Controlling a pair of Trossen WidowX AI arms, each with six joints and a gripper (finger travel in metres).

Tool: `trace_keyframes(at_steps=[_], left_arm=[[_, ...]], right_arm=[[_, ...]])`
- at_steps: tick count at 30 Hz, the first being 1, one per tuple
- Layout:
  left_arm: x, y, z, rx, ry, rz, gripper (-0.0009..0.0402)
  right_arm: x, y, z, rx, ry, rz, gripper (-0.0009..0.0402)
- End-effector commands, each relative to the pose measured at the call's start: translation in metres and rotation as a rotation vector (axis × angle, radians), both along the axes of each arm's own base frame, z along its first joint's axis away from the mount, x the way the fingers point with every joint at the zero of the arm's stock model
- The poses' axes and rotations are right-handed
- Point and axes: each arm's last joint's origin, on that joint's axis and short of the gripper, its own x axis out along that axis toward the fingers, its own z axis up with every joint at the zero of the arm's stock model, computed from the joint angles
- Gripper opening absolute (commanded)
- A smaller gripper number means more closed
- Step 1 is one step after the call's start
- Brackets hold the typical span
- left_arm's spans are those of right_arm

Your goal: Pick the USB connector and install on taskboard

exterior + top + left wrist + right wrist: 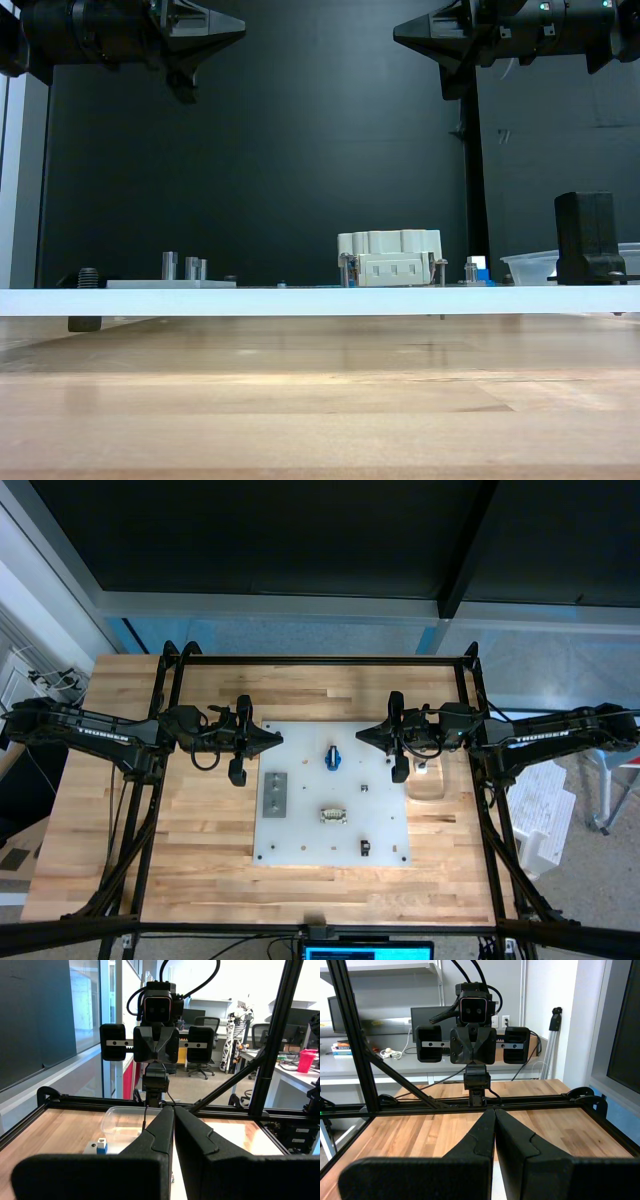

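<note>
The white taskboard [300, 832] lies mid-table, carrying a grey metal block [275, 793], a blue part [332, 758] and a silver multi-pin socket [334, 815]. I cannot make out the USB connector for certain. A small white-and-blue piece [101, 1146] sits on the board near the clear tray [436, 786]. My left gripper [277, 738] hovers high over the board's far left corner, shut and holding nothing. My right gripper [360, 733] hangs at the same height over the far right part, also shut and holding nothing. The two point at each other.
A black upright piece [590, 240] stands near the board's front right. The tray [530, 265] lies on the wood just right of the board. A black frame [320, 661] runs around the table. A screen [366, 950] sits at the near edge.
</note>
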Motion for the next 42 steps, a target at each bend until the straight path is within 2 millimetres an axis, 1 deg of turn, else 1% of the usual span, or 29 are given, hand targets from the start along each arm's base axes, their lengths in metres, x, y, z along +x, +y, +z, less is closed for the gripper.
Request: trace_keyframes(at_steps=[1,13,15,19,22,26,42], left_arm=[[0.0,0.0,0.0,0.0,0.0,0.001,0.0],[0.0,0.0,0.0,0.0,0.0,0.0,0.0],[0.0,0.0,0.0,0.0,0.0,0.001,0.0],[0.0,0.0,0.0,0.0,0.0,0.001,0.0],[0.0,0.0,0.0,0.0,0.0,0.001,0.0],[0.0,0.0,0.0,0.0,0.0,0.0,0.0],[0.0,0.0,0.0,0.0,0.0,0.0,0.0]], right_arm=[[0.0,0.0,0.0,0.0,-0.001,0.0,0.0],[0.0,0.0,0.0,0.01,0.002,0.001,0.0],[0.0,0.0,0.002,0.016,0.026,0.0,0.0],[-0.006,0.0,0.011,-0.017,0.187,0.0,0.0],[-0.014,0.0,0.021,-0.031,0.303,0.003,0.0],[-0.026,0.0,0.028,-0.035,0.438,0.007,0.0],[-0.081,-0.001,0.028,-0.076,0.885,-0.005,0.0]])
